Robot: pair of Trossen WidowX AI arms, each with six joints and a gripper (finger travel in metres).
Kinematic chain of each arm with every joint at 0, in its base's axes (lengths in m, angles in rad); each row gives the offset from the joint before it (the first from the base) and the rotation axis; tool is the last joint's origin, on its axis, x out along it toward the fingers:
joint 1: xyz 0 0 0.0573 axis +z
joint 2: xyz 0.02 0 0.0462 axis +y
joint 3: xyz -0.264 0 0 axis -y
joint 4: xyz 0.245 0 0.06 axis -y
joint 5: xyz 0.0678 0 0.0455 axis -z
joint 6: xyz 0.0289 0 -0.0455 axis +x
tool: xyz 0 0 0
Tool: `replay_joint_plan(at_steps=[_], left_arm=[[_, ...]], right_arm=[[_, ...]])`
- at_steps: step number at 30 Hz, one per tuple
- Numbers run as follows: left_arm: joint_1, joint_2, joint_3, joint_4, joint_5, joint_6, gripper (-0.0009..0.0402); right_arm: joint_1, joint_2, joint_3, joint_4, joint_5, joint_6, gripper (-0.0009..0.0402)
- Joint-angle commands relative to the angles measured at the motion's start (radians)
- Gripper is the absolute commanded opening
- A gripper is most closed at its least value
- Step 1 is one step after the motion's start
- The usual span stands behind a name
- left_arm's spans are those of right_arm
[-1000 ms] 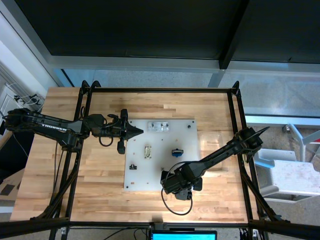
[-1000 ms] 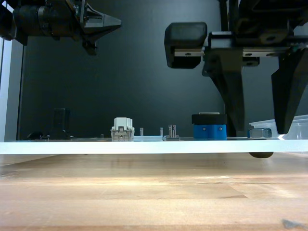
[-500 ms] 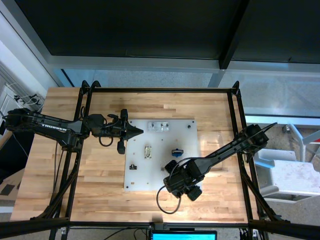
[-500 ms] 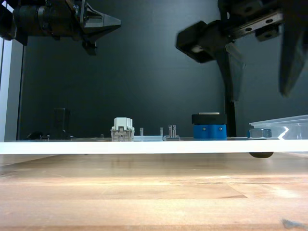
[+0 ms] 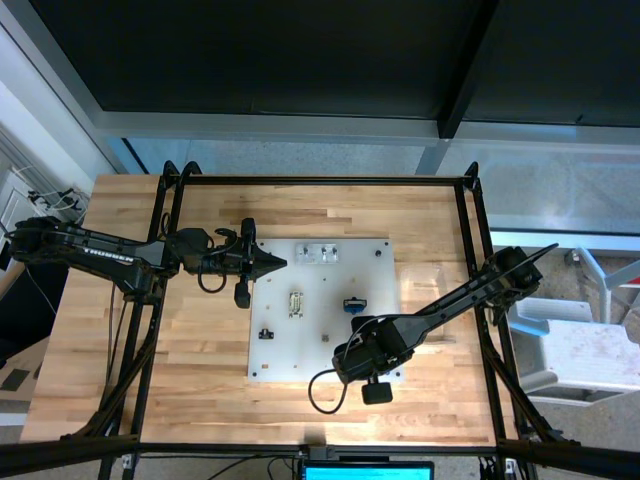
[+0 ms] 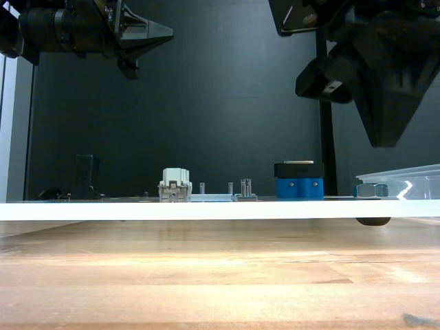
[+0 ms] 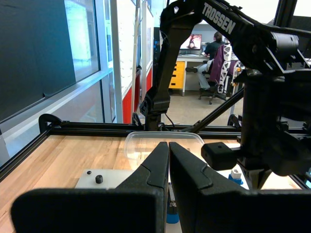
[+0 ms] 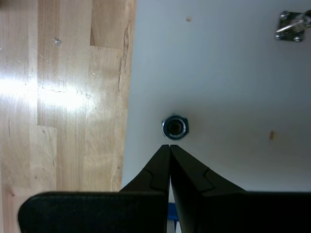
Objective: Unfasten the M12 fastener and place in the container
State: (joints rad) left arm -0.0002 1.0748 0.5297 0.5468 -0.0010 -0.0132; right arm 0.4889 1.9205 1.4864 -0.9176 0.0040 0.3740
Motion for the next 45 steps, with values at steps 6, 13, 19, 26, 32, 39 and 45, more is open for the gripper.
replay_joint_plan(at_steps=[6,13,19,26,32,39,45], left_arm=[[0.0,0.0,0.0,0.0,0.0,0.0,0.0],[0.0,0.0,0.0,0.0,0.0,0.0,0.0],[0.0,0.0,0.0,0.0,0.0,0.0,0.0],[0.0,0.0,0.0,0.0,0.0,0.0,0.0],[0.0,0.0,0.0,0.0,0.0,0.0,0.0],[0.0,0.0,0.0,0.0,0.0,0.0,0.0],[0.0,0.0,0.0,0.0,0.0,0.0,0.0]], right_arm=[[0.01,0.035,-0.008,0.049,-0.068,0.039,0.0],[0.011,0.034,-0.051,0.094,-0.081,0.064,0.0],[0.011,0.034,-0.054,0.097,-0.049,0.063,0.0],[0.01,0.034,-0.058,0.102,-0.038,0.06,0.0],[0.009,0.034,-0.065,0.101,-0.019,0.068,0.0],[0.009,0.034,-0.071,0.1,0.004,0.074,0.0],[0.008,0.034,-0.071,0.1,0.011,0.074,0.0]])
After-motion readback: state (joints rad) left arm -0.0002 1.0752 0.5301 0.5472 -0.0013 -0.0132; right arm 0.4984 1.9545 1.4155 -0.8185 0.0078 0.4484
